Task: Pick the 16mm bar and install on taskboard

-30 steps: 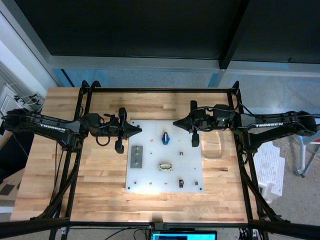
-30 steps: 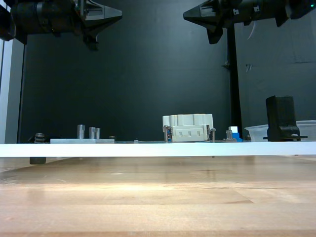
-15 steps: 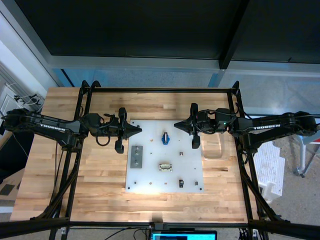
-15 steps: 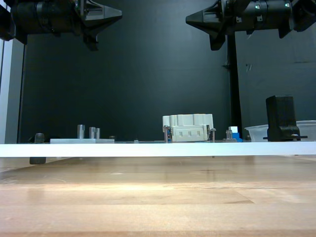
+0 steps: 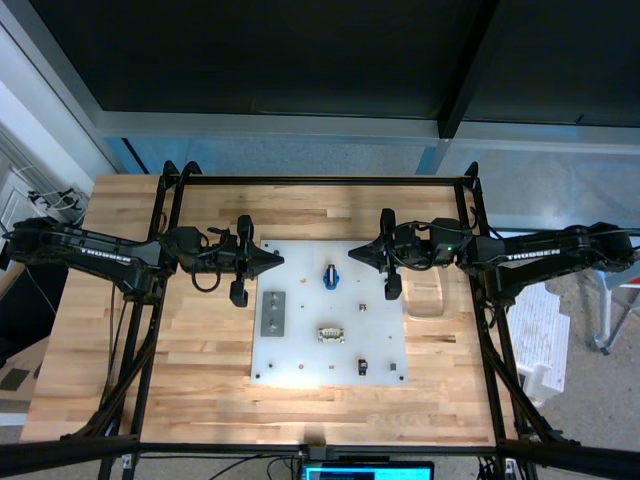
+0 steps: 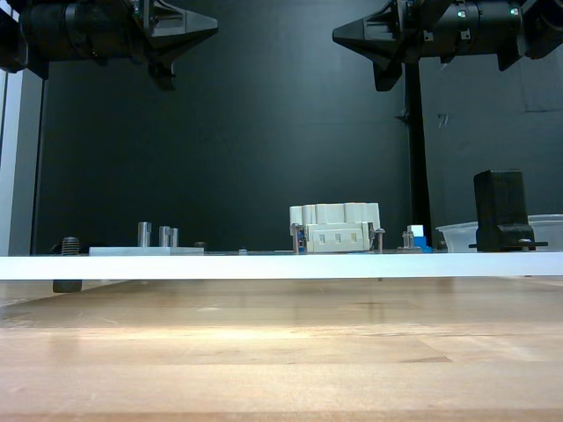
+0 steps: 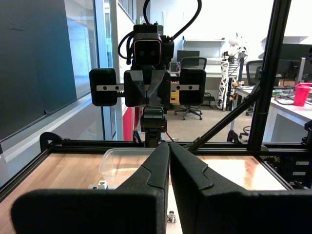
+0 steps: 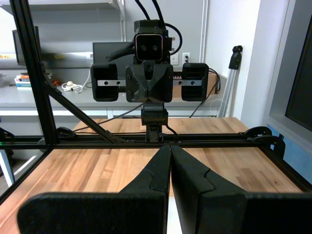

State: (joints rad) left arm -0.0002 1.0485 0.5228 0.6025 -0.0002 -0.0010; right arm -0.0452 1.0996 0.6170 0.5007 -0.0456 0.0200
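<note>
- My left claw (image 5: 278, 259) hangs high above the left edge of the white board (image 5: 300, 350), its fingers pressed together.
- My right claw (image 5: 353, 250) hangs high above the board's far right part, its fingers together too.
- The board lies flat on the wooden table (image 5: 200, 340).
- The bar is too small for me to place.

TROSSEN stands in white letters on the left arm (image 5: 98, 253), behind the left claw (image 5: 277, 260) at the left edge of the taskboard (image 5: 300, 350). The same word stands on the right arm (image 5: 528, 251), behind the right claw (image 5: 352, 251) above the taskboard.
</note>
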